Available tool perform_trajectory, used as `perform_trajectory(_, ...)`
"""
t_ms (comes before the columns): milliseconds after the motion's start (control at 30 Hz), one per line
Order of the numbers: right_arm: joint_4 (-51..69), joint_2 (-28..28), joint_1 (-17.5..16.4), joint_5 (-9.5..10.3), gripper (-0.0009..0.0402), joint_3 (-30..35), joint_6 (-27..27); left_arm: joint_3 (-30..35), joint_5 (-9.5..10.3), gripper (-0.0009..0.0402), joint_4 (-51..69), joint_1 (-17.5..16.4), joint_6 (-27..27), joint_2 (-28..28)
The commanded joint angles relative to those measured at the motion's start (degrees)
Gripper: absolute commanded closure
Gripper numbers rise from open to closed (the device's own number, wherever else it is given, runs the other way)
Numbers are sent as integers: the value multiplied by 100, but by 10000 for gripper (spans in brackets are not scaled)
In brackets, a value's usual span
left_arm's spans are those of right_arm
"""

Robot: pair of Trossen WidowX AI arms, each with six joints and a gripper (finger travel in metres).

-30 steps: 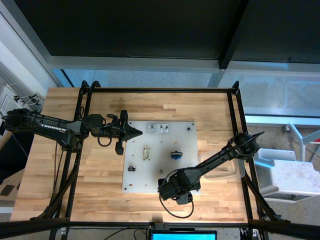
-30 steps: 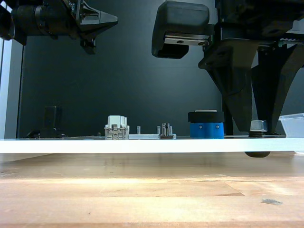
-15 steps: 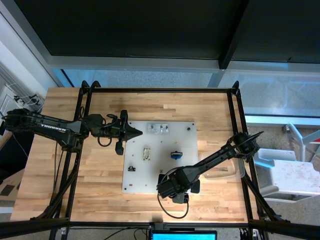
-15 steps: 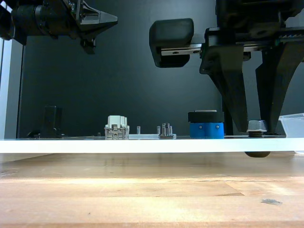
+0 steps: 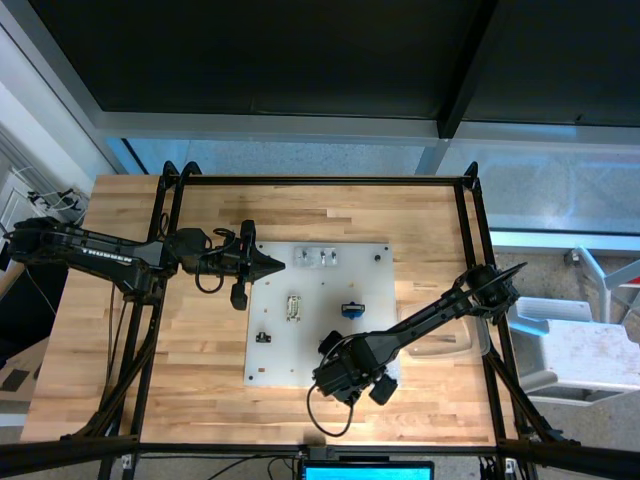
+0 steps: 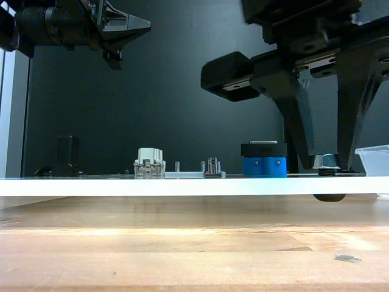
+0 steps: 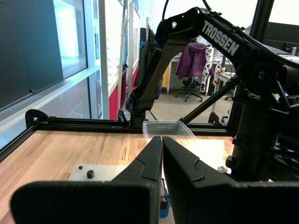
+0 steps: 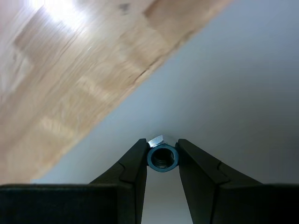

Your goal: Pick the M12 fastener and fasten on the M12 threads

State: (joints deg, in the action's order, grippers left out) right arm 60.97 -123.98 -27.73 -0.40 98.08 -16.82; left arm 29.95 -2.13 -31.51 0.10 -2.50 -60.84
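The small silver M12 nut (image 8: 162, 157) is pinched between my right gripper's fingertips. In the low view the nut (image 6: 326, 161) sits on top of the black ribbed stud (image 6: 328, 172), whose ribs show just beneath it. My right gripper (image 6: 326, 159) points straight down at the near right of the white board (image 5: 300, 355). From above, the right gripper (image 5: 350, 372) hides nut and stud. My left gripper (image 5: 278, 264) hovers shut and holding nothing above the board's far left edge, well away; its fingers (image 7: 154, 154) are pressed together.
A clear container (image 5: 445, 340) lies just right of the board and shows behind the stud in the low view (image 6: 374, 158). A blue part (image 5: 352, 310) and a white connector (image 5: 293, 308) stand mid-board. Small posts line the board's far edge.
My right wrist has turned about its vertical axis with the fingers still on the nut; its camera block has swung round. The nut stays on the stud. The left arm is still.
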Motion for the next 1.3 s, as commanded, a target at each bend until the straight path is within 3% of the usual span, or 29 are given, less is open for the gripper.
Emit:
perform_trajectory(33, 7, -22, 0, -4, 358, -2, 984, 0, -2, 393, 0, 0, 0, -2)
perform_trajectory(433, 4, -20, 4, -2, 358, -2, 4406, 0, -2, 393, 0, -2, 0, -2)
perform_trajectory(700, 7, -20, 11, 0, 358, -2, 7350, 0, -2, 393, 0, -2, 2, -2)
perform_trajectory(1300, -2, -22, 9, -2, 358, -2, 11895, 0, -2, 393, 0, -2, 2, -2)
